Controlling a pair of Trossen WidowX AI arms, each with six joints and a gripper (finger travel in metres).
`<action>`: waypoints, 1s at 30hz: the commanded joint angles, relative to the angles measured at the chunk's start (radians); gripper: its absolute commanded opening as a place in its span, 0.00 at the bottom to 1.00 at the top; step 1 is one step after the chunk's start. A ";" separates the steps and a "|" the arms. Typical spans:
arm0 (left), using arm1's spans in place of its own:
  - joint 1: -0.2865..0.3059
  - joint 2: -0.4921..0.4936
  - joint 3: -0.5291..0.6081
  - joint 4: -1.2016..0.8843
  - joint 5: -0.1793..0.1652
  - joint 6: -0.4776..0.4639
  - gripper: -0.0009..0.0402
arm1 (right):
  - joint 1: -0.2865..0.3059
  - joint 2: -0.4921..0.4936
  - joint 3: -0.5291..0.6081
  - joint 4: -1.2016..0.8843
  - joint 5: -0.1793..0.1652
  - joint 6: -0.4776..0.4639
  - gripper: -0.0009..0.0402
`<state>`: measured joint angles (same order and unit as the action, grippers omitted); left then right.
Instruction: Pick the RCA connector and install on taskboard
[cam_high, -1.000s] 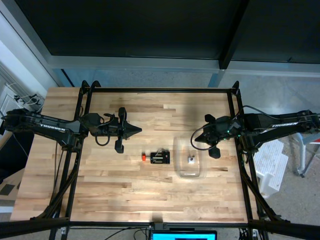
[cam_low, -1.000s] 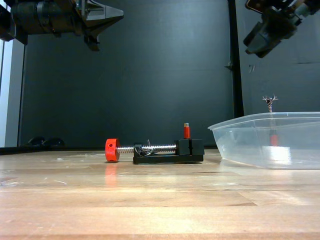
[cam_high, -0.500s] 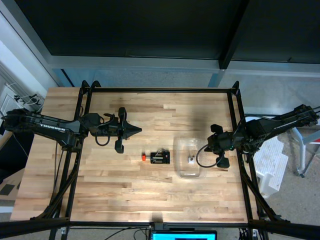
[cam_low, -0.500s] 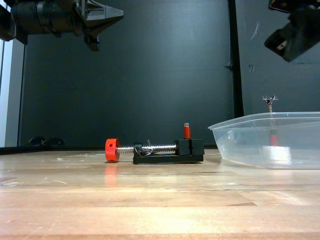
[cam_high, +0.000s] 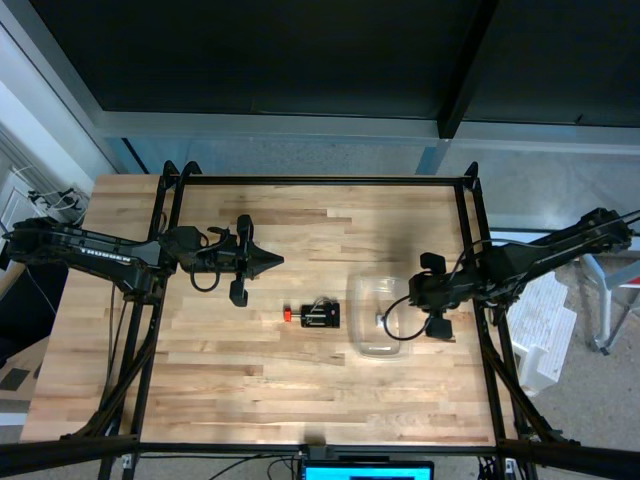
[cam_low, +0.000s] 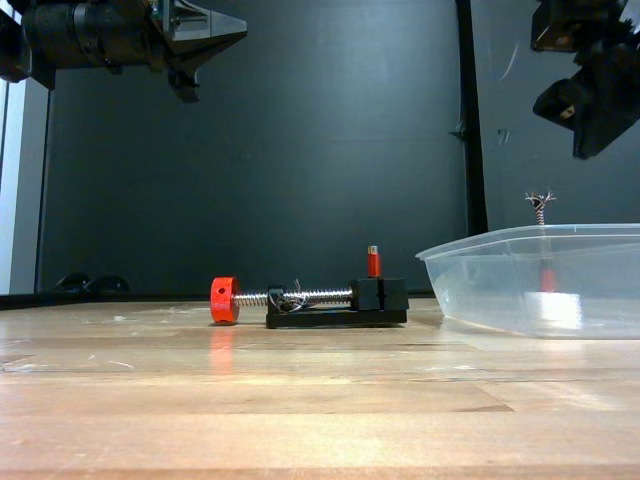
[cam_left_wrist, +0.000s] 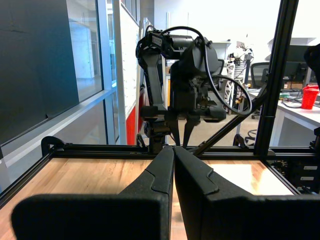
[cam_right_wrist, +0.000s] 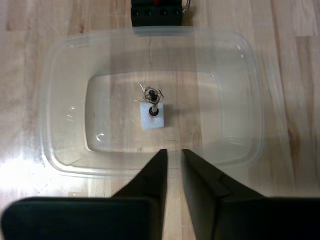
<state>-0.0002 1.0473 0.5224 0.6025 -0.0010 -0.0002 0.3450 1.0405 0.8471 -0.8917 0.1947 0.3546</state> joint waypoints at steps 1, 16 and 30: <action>0.000 0.000 0.000 0.000 0.000 0.000 0.02 | 0.000 0.035 -0.002 0.043 0.000 0.013 0.24; 0.000 0.000 0.000 0.000 0.000 0.000 0.02 | 0.000 0.188 -0.010 0.145 0.001 0.034 0.42; 0.000 0.000 0.000 0.000 0.000 0.000 0.02 | 0.000 0.285 -0.039 0.255 0.006 0.026 0.42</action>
<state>-0.0002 1.0473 0.5224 0.6025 -0.0010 -0.0002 0.3450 1.3163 0.8101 -0.6441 0.2001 0.3862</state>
